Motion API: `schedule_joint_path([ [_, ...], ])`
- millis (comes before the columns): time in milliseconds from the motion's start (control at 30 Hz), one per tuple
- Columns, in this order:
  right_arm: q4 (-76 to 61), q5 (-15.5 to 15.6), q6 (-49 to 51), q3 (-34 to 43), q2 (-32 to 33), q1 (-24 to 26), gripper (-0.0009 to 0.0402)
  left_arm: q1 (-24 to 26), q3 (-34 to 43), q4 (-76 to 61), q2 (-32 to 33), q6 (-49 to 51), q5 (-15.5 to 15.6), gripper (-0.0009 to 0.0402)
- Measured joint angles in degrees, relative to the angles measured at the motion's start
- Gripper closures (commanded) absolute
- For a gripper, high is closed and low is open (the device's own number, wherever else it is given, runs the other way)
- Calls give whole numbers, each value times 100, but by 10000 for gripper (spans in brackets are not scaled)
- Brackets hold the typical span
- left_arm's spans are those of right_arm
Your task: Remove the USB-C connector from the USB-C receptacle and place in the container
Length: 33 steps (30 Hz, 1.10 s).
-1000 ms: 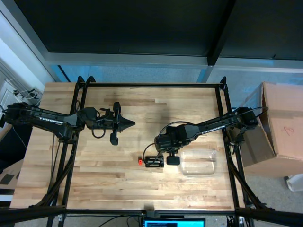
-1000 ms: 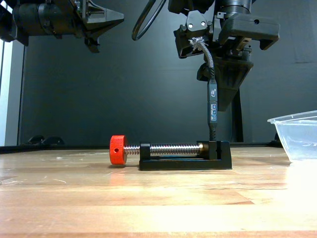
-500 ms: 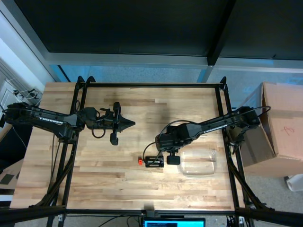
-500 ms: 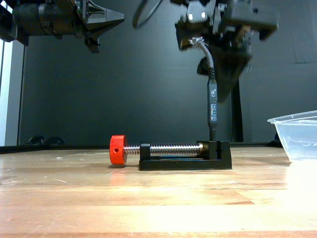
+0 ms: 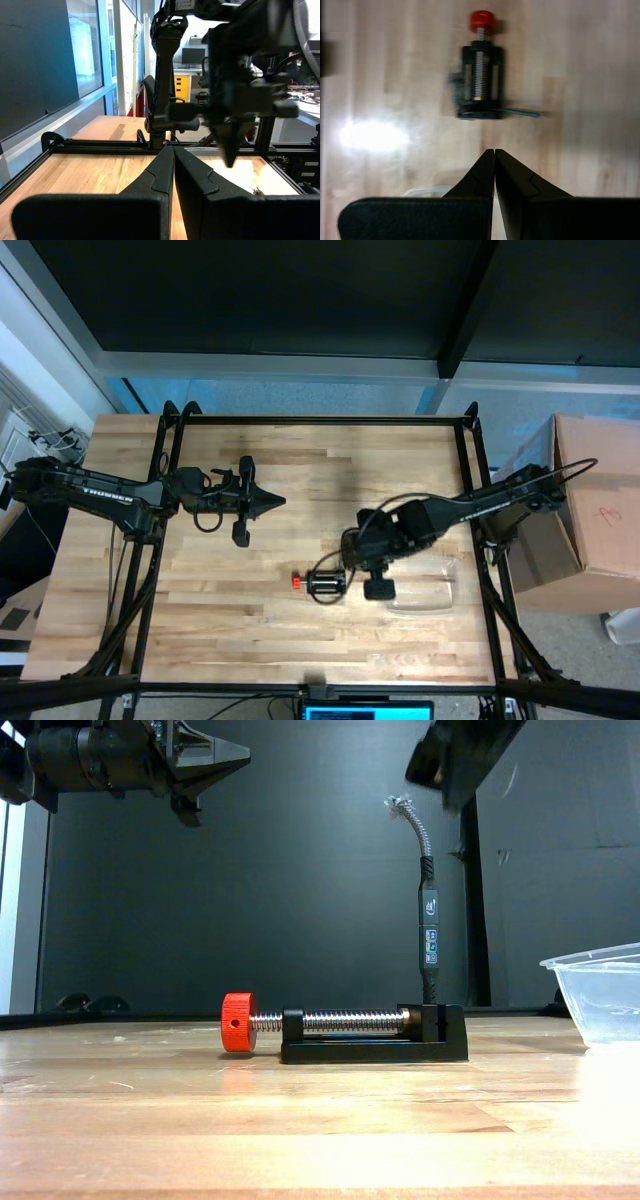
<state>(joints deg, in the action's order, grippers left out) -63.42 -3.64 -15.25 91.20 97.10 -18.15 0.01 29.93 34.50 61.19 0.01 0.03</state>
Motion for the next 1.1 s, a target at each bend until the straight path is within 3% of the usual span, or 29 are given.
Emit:
schedule_joint_path([
  [400, -22, -111, -271, 20, 0, -98, 386, 0, 0, 0, 0, 0, -2, 393],
  [800, -7, -205, -546, 20, 2, -127, 229, 0, 2, 0, 0, 0, 0, 393],
  [1100, -243, -267, -592, 358, 422, -254, 209, 0, 2, 2, 0, 0, -2, 393],
])
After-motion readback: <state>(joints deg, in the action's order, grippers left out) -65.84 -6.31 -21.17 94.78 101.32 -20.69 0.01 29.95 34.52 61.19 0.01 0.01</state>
